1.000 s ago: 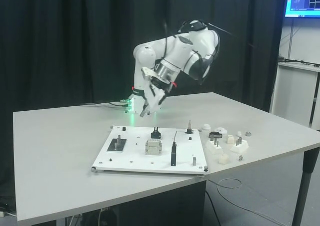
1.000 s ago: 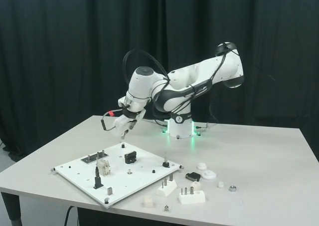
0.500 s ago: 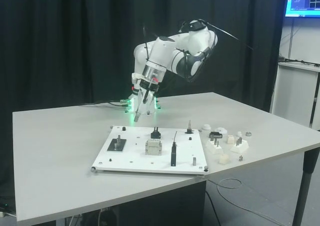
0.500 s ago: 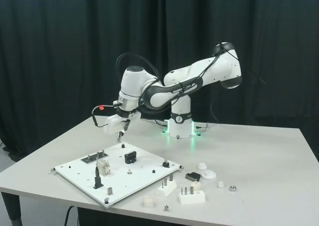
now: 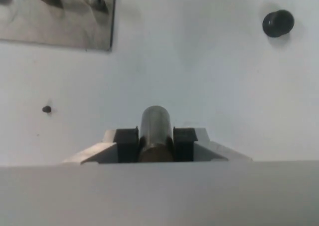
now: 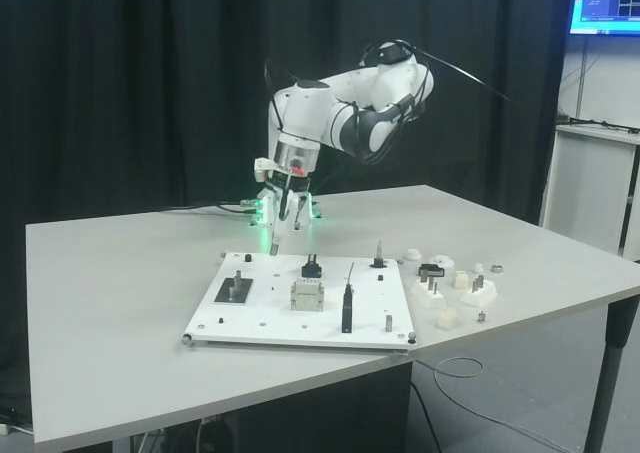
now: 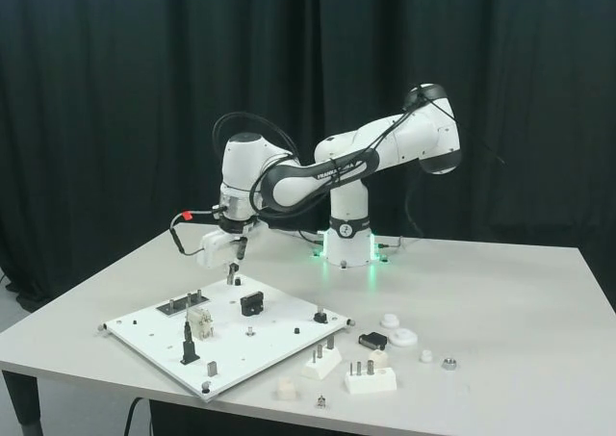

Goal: Insert round peg 4.

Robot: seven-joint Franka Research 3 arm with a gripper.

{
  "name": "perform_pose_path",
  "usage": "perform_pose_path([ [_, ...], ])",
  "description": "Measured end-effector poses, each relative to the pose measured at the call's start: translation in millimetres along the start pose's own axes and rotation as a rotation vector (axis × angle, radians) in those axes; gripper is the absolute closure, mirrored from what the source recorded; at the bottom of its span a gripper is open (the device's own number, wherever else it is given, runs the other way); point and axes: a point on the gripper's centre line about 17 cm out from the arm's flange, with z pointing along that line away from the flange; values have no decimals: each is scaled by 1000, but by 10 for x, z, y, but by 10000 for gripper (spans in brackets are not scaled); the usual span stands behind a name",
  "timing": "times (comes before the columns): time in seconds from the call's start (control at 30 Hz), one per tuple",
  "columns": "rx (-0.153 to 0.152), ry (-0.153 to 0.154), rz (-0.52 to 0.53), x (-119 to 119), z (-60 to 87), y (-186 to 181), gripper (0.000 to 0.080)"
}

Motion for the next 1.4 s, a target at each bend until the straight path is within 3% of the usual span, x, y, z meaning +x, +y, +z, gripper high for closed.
perform_pose_path([
  [0.87,-58,-83,29,-71,201,-109,658],
  [1.4,-76,-97,21,-105,298,-100,658],
])
